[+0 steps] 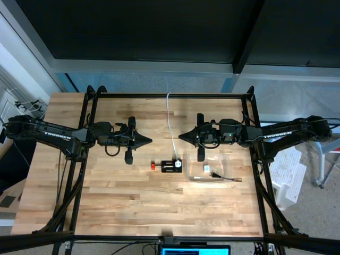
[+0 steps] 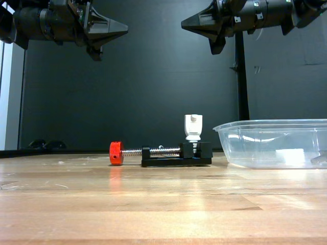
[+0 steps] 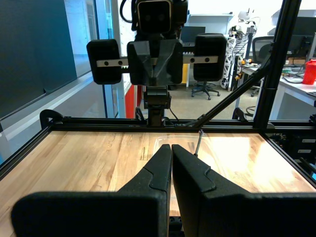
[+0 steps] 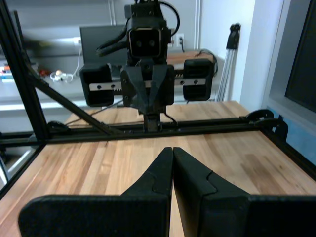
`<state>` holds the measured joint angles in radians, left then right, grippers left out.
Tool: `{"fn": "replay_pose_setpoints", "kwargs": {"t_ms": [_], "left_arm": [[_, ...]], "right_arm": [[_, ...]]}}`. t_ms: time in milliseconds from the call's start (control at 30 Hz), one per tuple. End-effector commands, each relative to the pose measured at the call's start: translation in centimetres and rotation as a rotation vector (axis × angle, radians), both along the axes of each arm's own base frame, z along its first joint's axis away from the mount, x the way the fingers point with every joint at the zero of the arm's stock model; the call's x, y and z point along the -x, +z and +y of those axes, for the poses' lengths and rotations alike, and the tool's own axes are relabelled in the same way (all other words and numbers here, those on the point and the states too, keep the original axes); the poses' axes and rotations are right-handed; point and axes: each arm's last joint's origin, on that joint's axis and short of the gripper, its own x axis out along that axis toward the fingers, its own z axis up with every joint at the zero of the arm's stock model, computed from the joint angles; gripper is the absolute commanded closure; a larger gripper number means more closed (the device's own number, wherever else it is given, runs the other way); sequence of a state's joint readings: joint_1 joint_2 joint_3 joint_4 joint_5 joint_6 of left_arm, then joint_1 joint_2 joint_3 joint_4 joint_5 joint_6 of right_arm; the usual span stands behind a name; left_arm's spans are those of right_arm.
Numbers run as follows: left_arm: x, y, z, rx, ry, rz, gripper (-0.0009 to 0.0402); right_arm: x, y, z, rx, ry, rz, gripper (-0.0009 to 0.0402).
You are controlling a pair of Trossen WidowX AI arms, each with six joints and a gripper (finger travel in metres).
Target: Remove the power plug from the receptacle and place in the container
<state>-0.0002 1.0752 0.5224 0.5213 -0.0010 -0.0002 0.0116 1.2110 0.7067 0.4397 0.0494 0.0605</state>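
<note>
High view: the power plug [image 1: 214,173] lies in the container [image 1: 211,159], wire tail trailing over the rim, and the receptacle [image 1: 177,164] beside it stands bare, so the task looks finished. Farther back, the left gripper [image 1: 149,141] and right gripper [image 1: 181,137] hang above the tabletop [image 1: 106,202], fingers pressed together, holding nothing.

orange-red knob [image 2: 116,153], white receptacle [image 2: 193,126], clear container [image 2: 255,145]

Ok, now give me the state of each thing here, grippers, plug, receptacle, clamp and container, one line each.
left gripper: shut, empty, raised left of the clamp.
right gripper: shut, empty, raised beyond the receptacle.
power plug: out of the receptacle, lying in the container.
receptacle: empty, upright in the clamp.
clamp: closed on the receptacle.
container: upright, holding the power plug.
</note>
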Motion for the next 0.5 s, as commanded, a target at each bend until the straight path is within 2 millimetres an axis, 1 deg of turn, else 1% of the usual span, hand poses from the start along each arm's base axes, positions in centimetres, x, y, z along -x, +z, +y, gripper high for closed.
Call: {"fn": "replay_pose_setpoints", "kwargs": {"t_ms": [33,333,500], "left_arm": [[0.00,0.01,0.00,0.000,0.000,0.000,0.0393],[0.00,0.01,0.00,0.000,0.000,0.000,0.0393],[0.00,0.01,0.00,0.000,0.000,0.000,0.0393]], "right_arm": [[0.09,-0.33,-0.27,-0.005,0.026,-0.021,0.0394],[0.16,-0.51,-0.89,0.012,0.060,-0.025,0.0393],[0.29,-0.59,-0.88,0.012,0.076,-0.059,0.0393]]}}
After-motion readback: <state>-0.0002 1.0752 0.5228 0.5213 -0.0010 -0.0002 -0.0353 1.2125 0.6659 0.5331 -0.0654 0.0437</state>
